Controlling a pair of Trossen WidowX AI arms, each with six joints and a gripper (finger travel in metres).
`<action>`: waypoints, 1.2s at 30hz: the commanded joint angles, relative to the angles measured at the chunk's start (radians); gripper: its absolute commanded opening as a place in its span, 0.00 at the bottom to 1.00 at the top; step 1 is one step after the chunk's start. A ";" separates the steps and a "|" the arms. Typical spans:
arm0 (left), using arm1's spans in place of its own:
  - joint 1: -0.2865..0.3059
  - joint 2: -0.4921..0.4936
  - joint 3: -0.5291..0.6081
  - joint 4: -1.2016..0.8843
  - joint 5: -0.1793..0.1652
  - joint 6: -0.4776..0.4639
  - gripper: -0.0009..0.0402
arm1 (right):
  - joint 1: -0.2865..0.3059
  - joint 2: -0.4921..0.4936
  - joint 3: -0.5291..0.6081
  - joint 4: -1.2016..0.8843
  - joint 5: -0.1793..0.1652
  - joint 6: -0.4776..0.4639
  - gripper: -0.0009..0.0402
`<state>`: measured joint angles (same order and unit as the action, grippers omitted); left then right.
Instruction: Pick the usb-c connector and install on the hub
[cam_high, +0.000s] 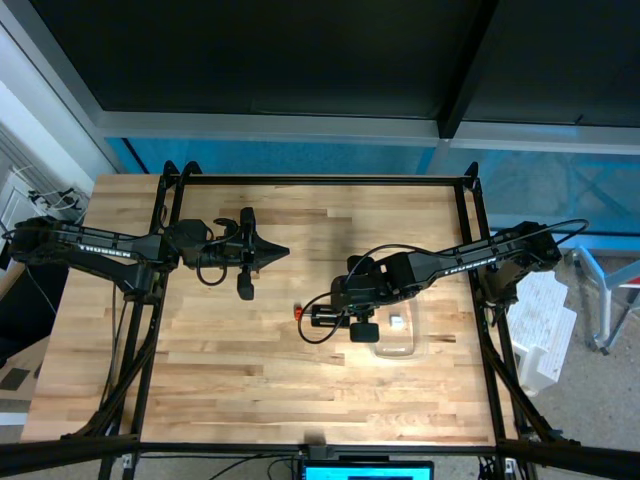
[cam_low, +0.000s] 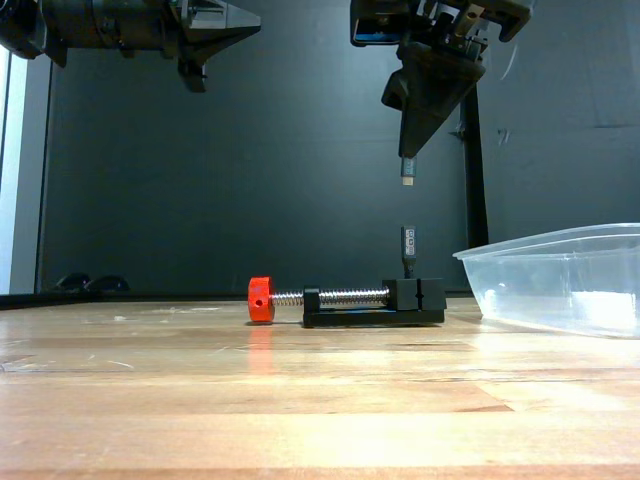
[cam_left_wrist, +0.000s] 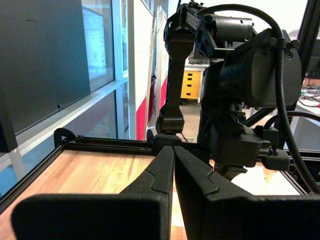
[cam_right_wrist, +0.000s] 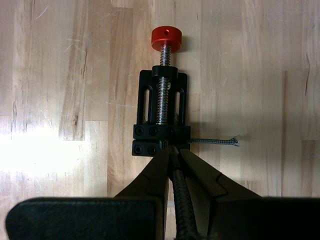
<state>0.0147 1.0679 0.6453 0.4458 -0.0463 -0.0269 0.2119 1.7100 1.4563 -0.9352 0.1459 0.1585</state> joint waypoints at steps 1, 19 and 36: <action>0.000 0.000 0.000 0.000 0.000 0.000 0.02 | 0.000 -0.001 0.001 0.002 0.001 -0.003 0.02; 0.000 0.000 0.000 0.000 0.000 0.000 0.02 | 0.000 0.001 -0.028 0.023 0.001 -0.007 0.02; 0.000 0.000 0.000 0.000 0.000 0.000 0.02 | -0.003 0.049 -0.032 0.046 -0.008 0.011 0.02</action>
<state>0.0147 1.0679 0.6449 0.4458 -0.0463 -0.0273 0.2089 1.7576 1.4254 -0.8890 0.1379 0.1665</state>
